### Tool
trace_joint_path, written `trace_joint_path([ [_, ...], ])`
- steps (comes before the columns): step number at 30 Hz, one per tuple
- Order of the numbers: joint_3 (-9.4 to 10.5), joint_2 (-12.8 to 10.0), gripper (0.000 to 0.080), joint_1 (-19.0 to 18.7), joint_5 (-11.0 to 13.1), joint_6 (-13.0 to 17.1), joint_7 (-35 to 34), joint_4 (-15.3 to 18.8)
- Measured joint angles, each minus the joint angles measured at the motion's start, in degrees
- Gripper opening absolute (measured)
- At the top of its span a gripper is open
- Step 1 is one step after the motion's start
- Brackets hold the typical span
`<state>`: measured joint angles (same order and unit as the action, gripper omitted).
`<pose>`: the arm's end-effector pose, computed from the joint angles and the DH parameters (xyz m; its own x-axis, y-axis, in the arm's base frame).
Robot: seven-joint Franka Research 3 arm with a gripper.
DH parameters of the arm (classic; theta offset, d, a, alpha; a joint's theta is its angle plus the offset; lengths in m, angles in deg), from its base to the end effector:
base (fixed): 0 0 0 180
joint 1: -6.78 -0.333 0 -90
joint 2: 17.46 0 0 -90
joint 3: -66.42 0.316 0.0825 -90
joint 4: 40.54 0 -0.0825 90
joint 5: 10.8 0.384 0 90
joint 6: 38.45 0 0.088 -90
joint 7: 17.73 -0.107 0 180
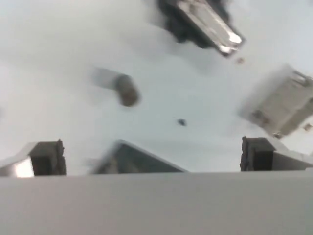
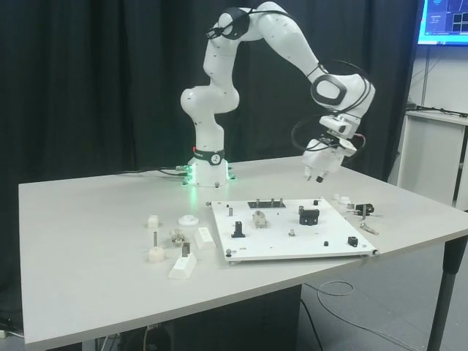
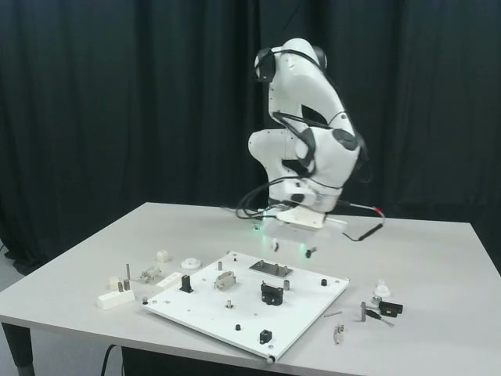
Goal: Remove round peg 3.
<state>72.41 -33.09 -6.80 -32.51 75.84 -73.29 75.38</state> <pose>0.5374 0.1657 0.2973 0.9158 -0.4005 0.0301 -0.3782 -0.8349 0.3999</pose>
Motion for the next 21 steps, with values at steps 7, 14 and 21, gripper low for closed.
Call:
trace_joint_path([
  [7, 0.07, 1.5, 0.0800, 5.1, -0.1, 0.1, 5.2, 1.8],
  [14, 0.06, 2.7, 0.0800, 9.6, -0.1, 1.2, 10.4, 4.3],
  [21, -0.19, 3.7, 0.0800, 13.5, -0.1, 3.8, 15.2, 7.7],
])
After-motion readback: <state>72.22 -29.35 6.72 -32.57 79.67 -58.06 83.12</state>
